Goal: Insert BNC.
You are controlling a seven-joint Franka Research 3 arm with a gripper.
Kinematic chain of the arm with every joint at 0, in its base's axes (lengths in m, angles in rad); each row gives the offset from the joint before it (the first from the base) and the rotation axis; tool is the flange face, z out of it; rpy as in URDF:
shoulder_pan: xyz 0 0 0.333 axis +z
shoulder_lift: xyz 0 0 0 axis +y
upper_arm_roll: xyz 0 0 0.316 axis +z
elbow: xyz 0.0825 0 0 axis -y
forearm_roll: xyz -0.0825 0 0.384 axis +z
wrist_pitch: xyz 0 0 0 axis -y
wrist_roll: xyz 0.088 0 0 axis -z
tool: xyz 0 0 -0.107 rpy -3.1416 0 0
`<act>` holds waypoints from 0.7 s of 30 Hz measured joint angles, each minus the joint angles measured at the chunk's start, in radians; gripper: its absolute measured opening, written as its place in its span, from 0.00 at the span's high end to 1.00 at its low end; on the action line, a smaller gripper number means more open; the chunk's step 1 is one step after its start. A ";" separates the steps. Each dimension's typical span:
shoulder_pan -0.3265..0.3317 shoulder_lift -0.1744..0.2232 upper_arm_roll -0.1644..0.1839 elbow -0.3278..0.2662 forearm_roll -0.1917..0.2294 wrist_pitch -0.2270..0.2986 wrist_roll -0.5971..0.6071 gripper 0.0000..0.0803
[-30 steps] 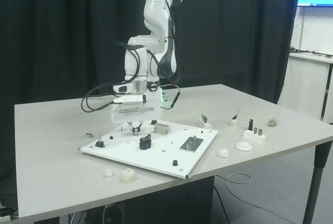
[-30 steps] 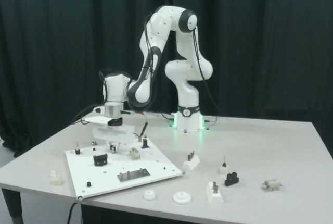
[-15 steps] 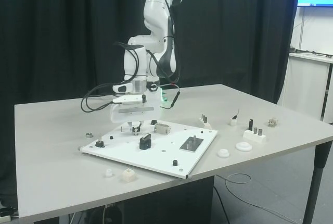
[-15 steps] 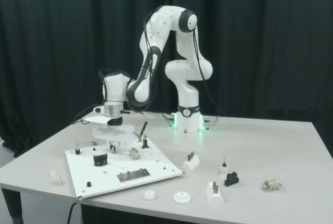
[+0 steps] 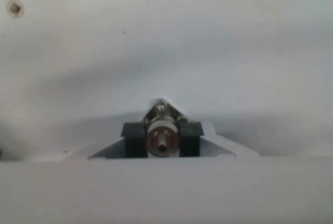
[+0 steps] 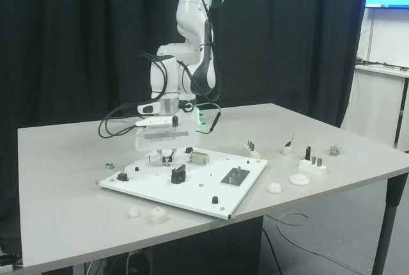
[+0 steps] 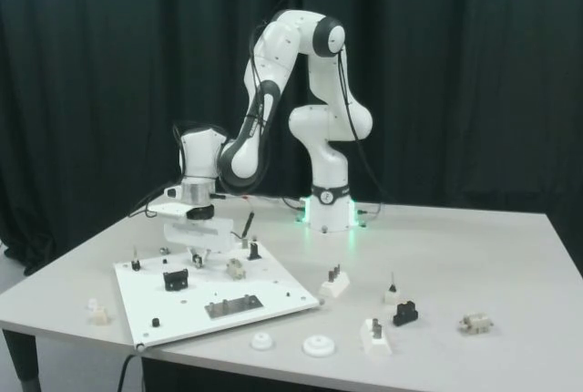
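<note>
On the near edge of the grey desk [image 6: 57, 224] sits a small white cube [image 6: 157, 215]. Behind it lies a white assembly board [image 6: 192, 188] carrying small black fixtures. At the board's far side, about 11 o'clock from its centre, the gripper [image 6: 165, 153] hangs low, its jaws closed on the BNC connector [image 5: 162, 133], which is held upright just above the board. In the wrist view the connector's metal barrel shows end-on between black pads. It looks small, light, rigid and smooth, so it is best held squarely across the barrel. Farther back stands the white Franka arm [image 7: 319, 128].
</note>
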 joint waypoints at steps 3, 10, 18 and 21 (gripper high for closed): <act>0.000 0.000 0.000 0.000 0.014 0.000 0.012 0.84; 0.001 0.000 0.000 0.000 0.017 0.001 0.048 0.84; 0.002 0.000 0.000 0.000 -0.009 0.002 -0.008 0.84; 0.002 0.000 0.000 0.000 -0.019 0.002 -0.034 0.84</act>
